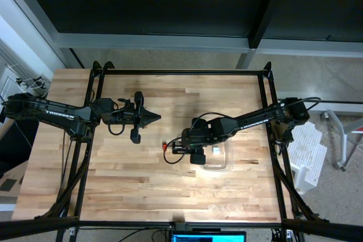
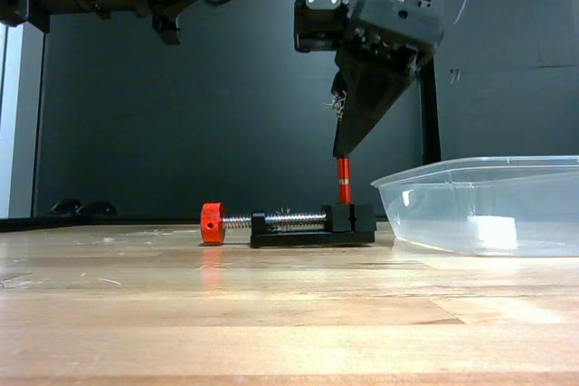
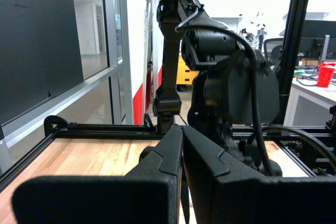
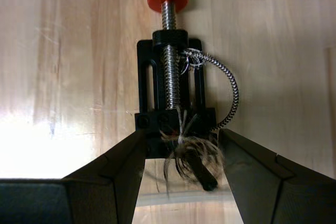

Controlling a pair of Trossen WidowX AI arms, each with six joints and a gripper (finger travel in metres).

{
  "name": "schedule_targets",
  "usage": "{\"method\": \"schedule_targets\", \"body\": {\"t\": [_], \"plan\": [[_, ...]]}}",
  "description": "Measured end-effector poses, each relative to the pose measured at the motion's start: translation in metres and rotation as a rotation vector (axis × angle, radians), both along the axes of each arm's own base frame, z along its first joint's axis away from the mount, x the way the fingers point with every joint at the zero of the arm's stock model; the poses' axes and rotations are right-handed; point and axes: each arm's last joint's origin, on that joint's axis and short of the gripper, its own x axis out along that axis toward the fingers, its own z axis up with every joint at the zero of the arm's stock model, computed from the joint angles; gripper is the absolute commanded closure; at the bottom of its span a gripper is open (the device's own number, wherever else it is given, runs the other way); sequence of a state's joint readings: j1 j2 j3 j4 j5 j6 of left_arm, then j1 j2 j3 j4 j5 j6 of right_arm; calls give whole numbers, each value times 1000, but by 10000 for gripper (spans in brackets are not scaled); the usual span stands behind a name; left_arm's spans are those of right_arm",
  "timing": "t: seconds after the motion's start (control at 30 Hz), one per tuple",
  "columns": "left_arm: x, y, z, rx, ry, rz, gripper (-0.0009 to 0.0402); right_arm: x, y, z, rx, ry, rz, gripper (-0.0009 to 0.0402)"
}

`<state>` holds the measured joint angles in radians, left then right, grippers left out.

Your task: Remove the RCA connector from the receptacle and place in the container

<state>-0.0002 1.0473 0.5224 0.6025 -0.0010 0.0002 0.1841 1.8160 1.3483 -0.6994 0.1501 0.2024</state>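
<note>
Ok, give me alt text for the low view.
The right gripper points down just over the red RCA connector standing upright in the black receptacle. The clear container sits right of it; the left gripper is raised at upper left.

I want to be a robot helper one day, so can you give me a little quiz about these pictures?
1. True or false: the RCA connector already lies in the container.
2. Where is the right hand? A: inside the container. B: just above the connector standing in the receptacle, fingers open. C: parked far away.
3. Fill in: the left hand, raised over the left side of the table, has its fingers ____.
Key: 1 false, it stands upright in the receptacle. 2 B. 3 shut.
</note>
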Motion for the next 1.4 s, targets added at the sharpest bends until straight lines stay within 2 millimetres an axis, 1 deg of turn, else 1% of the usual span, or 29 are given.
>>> {"method": "schedule_targets", "body": {"t": [0.17, 0.57, 1.4], "plan": [[0, 0, 0, 0, -1, 0, 393, 3, 0, -8, -3, 13, 1, 206], [0, 0, 0, 0, 0, 0, 393, 4, 0, -8, -19, 14, -1, 241], [0, 0, 0, 0, 0, 0, 393, 3, 0, -9, -22, 19, 6, 375]]}}
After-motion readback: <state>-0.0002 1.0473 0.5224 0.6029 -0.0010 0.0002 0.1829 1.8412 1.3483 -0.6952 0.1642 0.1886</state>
